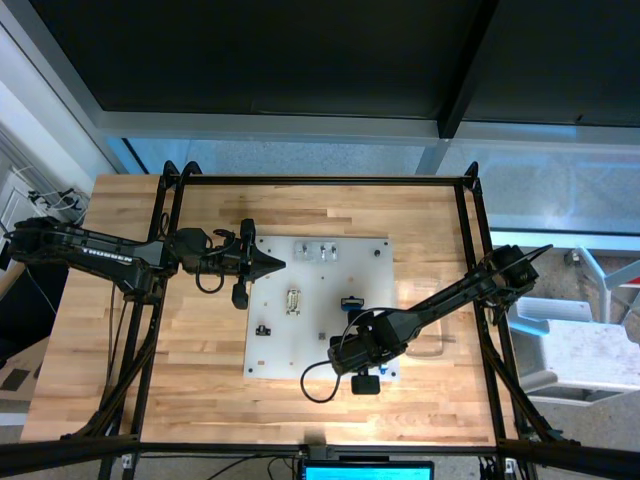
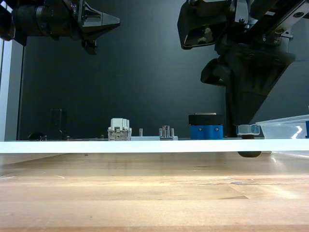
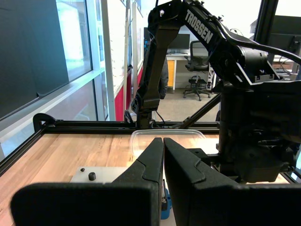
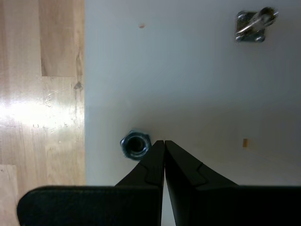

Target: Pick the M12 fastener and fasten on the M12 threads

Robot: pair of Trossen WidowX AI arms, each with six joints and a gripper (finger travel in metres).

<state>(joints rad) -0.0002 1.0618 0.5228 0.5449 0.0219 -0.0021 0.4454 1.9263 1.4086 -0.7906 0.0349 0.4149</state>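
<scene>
The M12 fastener (image 4: 136, 144) is a small silver hex nut with a dark centre, standing on the white board (image 4: 197, 84) close to its near right edge. In the low view the nut (image 2: 248, 129) rests on a short dark base just above the board, so it looks seated on its stud, and no ribs of the M12 threads show. My right gripper (image 4: 164, 142) points down at the board, shut with nothing between its fingers, its tips just beside the nut. My left gripper (image 1: 278, 265) hangs high over the board's far left edge, shut and empty (image 3: 163, 141).
A clear tray (image 2: 285, 126) lies on the table just right of the board (image 1: 435, 345). A blue-and-black fitting (image 2: 206, 126), a white connector (image 2: 119, 130) and small silver posts (image 2: 166, 132) stand mid-board. A black frame (image 1: 320, 181) rings the table.
</scene>
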